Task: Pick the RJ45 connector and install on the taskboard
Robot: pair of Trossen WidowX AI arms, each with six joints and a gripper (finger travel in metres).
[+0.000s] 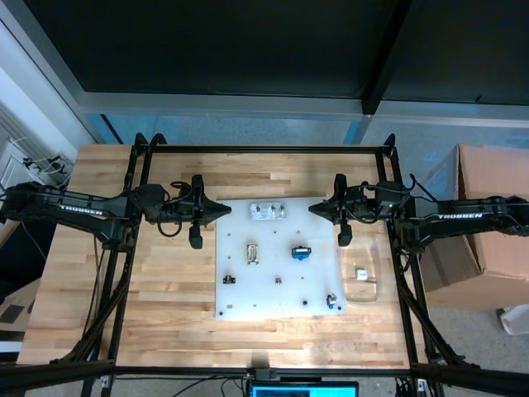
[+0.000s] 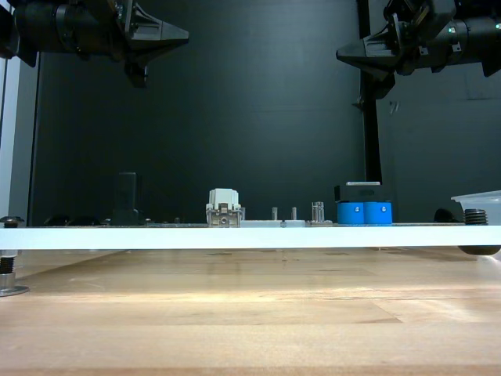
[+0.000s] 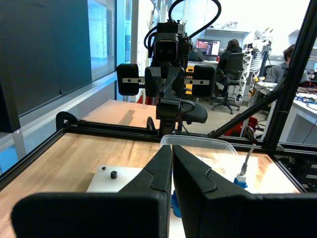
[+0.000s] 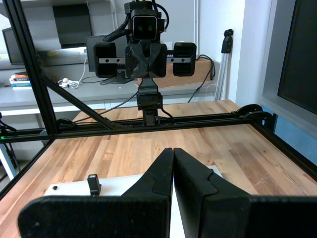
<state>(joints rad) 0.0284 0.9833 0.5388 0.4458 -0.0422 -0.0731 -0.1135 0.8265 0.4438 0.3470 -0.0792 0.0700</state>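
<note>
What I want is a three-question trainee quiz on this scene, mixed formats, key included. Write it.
1. True or false: the left end effector is shut on the RJ45 connector.
2. Where does the RJ45 connector lie? A) seated in the taskboard; B) free in the clear tray just right of the board; C) held in the right end effector.
3. Fill in: both end effectors hover above the board, one over its left edge and one over its right, empty and ____.
Key: 1 false; 2 B; 3 shut.
</note>
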